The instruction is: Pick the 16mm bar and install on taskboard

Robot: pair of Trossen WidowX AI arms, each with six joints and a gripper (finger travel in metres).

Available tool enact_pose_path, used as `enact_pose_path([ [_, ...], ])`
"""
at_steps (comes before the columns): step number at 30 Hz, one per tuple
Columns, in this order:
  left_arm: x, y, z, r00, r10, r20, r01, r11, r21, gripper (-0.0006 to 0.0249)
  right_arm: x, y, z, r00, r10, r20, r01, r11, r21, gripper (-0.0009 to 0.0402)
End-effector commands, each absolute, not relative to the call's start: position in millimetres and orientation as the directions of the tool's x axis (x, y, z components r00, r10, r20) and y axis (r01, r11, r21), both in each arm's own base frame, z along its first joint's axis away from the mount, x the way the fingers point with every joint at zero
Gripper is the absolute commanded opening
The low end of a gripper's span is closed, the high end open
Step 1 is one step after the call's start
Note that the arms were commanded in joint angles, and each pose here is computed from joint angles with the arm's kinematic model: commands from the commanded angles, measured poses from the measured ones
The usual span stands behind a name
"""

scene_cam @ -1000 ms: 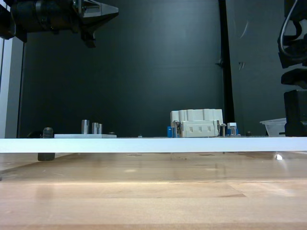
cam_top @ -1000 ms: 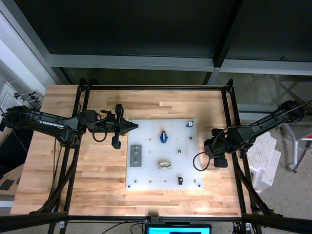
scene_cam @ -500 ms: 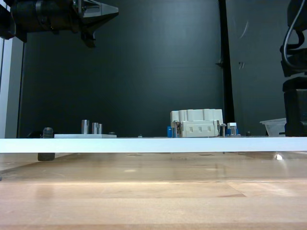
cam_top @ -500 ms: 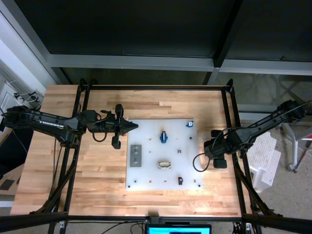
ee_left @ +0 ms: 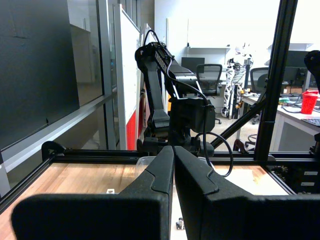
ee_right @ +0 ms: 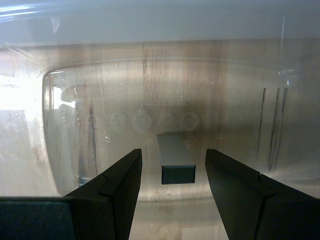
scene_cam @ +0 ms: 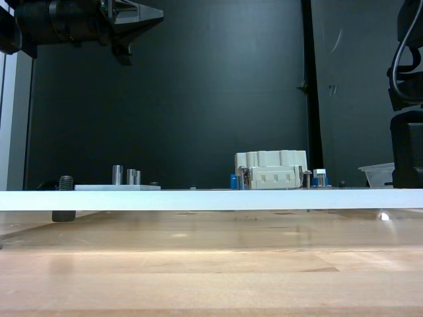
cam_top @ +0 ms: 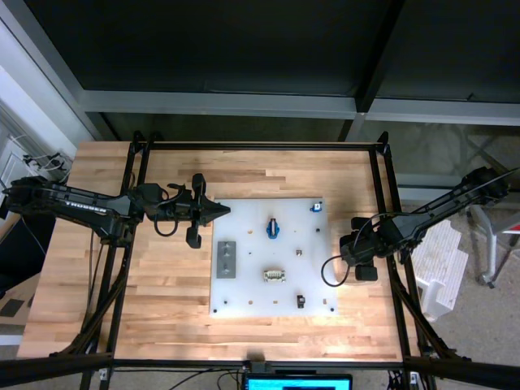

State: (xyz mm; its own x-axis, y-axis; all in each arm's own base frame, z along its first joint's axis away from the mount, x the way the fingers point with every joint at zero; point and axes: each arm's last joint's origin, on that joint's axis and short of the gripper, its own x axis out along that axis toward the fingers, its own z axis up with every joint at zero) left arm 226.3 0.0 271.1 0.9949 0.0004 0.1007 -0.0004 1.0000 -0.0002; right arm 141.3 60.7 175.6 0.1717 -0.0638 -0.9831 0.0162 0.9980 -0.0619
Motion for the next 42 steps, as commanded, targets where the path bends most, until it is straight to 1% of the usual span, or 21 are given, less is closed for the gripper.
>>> enact_pose_path([
  [1, 226.3, 0.0, 271.2, 0.9949, 0.000, 0.101, 0.000, 1.0000, 0.000, 0.0000, 141.4, 60.8, 175.7, 0.173, -0.064, -0.983, 0.016, 0.998, -0.062, 0.0176],
  [6, 226.3, 0.0, 271.2, 0.9949, 0.000, 0.101, 0.000, 1.0000, 0.000, 0.0000, 141.5, 60.9, 175.7, 0.173, -0.063, -0.983, 0.015, 0.998, -0.062, 0.0176],
  [9, 226.3, 0.0, 271.2, 0.9949, 0.000, 0.101, 0.000, 1.0000, 0.000, 0.0000, 141.5, 60.9, 175.7, 0.173, -0.063, -0.983, 0.015, 0.998, -0.062, 0.0168],
  [25, 226.3, 0.0, 271.2, 0.9949, 0.000, 0.101, 0.000, 1.0000, 0.000, 0.0000, 141.3, 61.0, 175.1, 0.174, -0.063, -0.983, 0.012, 0.998, -0.062, 0.0074],
  [36, 226.3, 0.0, 271.2, 0.9949, 0.000, 0.101, 0.000, 1.0000, 0.000, 0.0000, 141.2, 61.0, 175.1, 0.174, -0.063, -0.983, 0.011, 0.998, -0.062, -0.0002],
  [42, 226.3, 0.0, 271.2, 0.9948, 0.000, 0.101, 0.000, 1.0000, 0.000, 0.0000, 141.2, 61.0, 175.2, 0.175, -0.062, -0.983, 0.012, 0.998, -0.061, 0.0008],
])
